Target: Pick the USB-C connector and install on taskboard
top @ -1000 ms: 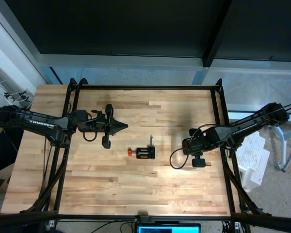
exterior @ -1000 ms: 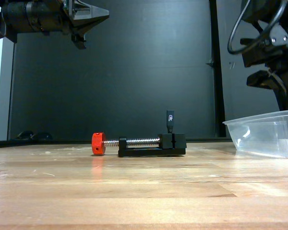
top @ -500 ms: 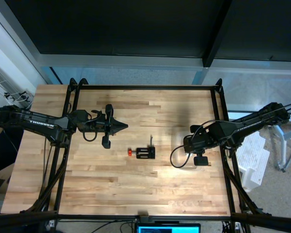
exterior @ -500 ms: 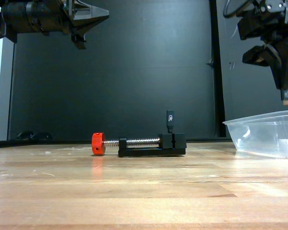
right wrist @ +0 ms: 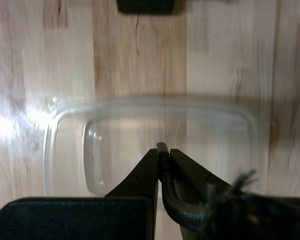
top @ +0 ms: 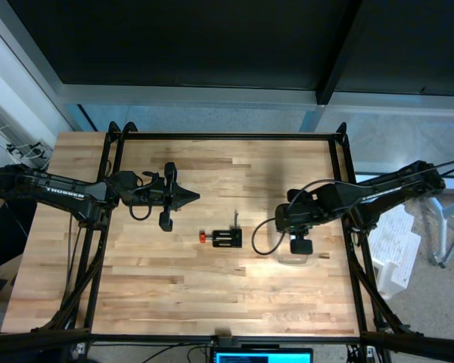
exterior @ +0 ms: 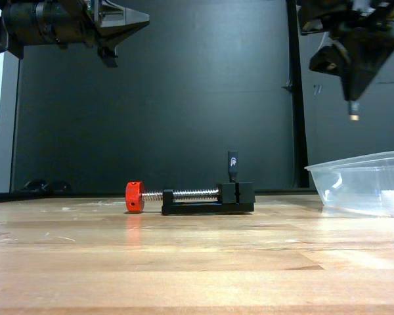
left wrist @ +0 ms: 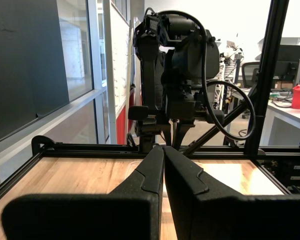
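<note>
The right gripper (exterior: 352, 100) has its fingers clamped on the connector (right wrist: 162, 148), with the cable running back between them. It hangs high over the clear tray (exterior: 358, 187), which sits toward the right edge of the desk (top: 174, 280). The connector's tip pokes out below the fingers, well clear of the tray's rim. The taskboard (top: 227, 239) lies flat around the middle of the desk, well apart from the connector and off to its left. Its orange knob (exterior: 134, 196) points at the left edge, and a dark pin (exterior: 232, 165) stands upright at the other end. The left gripper (left wrist: 163, 149) is up in the air over the left part of the desk, fingers pressed together, holding nothing.
</note>
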Action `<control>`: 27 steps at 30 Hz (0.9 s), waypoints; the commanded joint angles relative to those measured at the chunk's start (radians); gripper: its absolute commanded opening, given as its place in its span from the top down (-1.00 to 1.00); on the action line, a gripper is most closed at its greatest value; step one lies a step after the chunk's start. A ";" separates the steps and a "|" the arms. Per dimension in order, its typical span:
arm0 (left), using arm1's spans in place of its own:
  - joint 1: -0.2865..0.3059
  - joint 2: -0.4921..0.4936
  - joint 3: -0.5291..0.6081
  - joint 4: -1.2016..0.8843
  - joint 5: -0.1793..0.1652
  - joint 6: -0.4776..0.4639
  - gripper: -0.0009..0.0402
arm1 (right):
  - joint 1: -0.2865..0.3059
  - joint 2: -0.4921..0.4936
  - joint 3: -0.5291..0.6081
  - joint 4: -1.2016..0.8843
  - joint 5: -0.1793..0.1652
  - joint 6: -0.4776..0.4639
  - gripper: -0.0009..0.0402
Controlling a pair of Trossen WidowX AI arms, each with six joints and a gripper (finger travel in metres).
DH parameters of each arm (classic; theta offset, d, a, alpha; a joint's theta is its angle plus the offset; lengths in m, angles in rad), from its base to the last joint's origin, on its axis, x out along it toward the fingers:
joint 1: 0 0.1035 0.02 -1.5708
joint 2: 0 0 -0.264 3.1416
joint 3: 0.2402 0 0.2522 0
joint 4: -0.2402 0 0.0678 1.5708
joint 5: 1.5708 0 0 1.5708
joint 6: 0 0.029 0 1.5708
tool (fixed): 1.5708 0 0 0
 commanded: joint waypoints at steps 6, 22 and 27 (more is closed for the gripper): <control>0.000 0.000 0.000 0.000 0.000 0.000 0.96 | -0.024 0.151 0.132 0.003 0.010 0.001 0.96; 0.000 0.000 0.000 0.000 0.000 0.000 0.96 | -0.046 0.373 0.332 0.011 0.009 -0.004 0.96; 0.000 0.000 0.000 0.000 0.000 0.000 0.96 | -0.048 0.413 0.373 0.011 0.009 -0.006 0.96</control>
